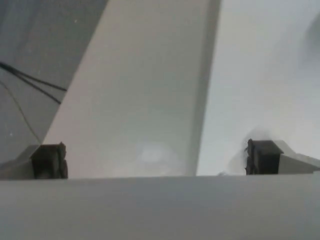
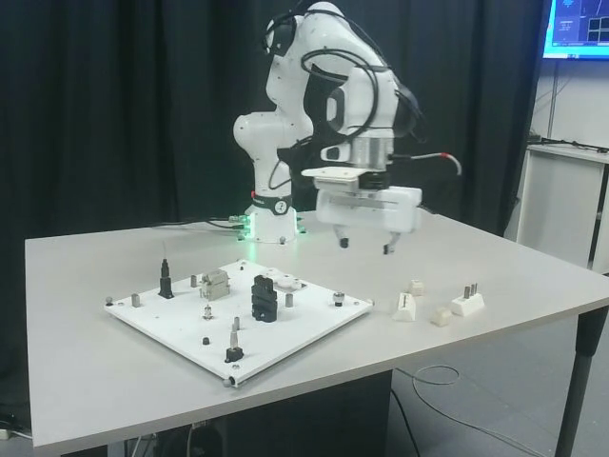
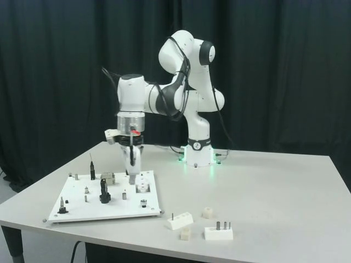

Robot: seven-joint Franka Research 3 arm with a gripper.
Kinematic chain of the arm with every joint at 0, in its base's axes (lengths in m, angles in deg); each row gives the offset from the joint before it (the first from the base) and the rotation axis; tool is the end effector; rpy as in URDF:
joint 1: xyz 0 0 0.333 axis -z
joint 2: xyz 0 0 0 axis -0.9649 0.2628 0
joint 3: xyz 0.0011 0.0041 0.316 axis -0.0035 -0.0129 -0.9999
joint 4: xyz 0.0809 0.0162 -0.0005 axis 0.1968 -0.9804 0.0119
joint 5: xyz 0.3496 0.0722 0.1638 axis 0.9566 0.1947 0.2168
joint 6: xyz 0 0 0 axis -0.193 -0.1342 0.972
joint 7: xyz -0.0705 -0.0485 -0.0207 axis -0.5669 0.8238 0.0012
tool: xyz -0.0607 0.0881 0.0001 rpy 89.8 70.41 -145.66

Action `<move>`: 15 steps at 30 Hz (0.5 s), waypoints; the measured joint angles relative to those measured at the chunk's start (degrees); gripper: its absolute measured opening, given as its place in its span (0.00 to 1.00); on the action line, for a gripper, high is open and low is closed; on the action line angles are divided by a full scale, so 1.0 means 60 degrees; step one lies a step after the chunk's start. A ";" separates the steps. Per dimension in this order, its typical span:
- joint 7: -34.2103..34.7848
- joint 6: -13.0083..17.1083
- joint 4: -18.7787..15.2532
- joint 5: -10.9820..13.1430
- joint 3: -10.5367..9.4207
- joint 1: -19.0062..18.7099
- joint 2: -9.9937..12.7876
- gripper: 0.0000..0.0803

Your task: Pick square peg 1.

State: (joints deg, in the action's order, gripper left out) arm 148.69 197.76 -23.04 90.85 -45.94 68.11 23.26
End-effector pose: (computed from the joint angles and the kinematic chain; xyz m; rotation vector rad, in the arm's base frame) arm 0.6585 -0.1032 0.3544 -1.8719 2.4374 -0.1720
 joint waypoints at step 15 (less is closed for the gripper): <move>-0.0582 -0.0090 0.0650 -0.0021 -0.0420 -0.0406 0.0585 1.00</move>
State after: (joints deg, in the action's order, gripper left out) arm 145.20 197.22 -19.14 90.73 -48.46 65.67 26.78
